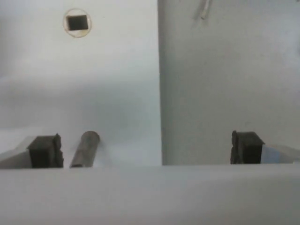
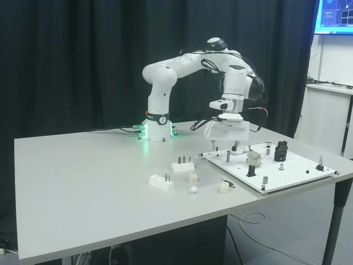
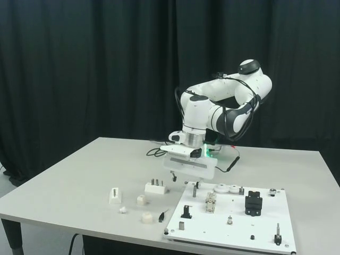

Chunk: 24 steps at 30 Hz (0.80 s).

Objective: Insert round peg 3.

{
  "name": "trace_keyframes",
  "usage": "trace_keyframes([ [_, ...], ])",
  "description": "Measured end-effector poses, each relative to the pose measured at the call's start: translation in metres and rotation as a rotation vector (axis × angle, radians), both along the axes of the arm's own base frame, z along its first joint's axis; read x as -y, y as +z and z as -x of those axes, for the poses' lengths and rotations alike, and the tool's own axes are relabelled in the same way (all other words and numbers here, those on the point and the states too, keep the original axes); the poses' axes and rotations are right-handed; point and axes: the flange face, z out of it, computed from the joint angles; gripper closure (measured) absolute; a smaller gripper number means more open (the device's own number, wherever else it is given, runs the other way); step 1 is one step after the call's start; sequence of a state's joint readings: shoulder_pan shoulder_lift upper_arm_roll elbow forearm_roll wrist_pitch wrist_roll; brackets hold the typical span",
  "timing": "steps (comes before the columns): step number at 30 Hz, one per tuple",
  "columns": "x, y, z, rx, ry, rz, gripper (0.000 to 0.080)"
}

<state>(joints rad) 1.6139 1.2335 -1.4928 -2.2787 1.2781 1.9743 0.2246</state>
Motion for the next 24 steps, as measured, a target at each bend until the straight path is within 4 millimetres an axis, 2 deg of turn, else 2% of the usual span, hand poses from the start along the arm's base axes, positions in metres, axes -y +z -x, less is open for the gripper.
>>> trace_keyframes([
  [11,0.006,0.016,0.000,-0.003,-0.005,0.006,0.0003],
  [24,0.007,0.025,0.000,-0.007,-0.001,-0.017,0.0003],
])
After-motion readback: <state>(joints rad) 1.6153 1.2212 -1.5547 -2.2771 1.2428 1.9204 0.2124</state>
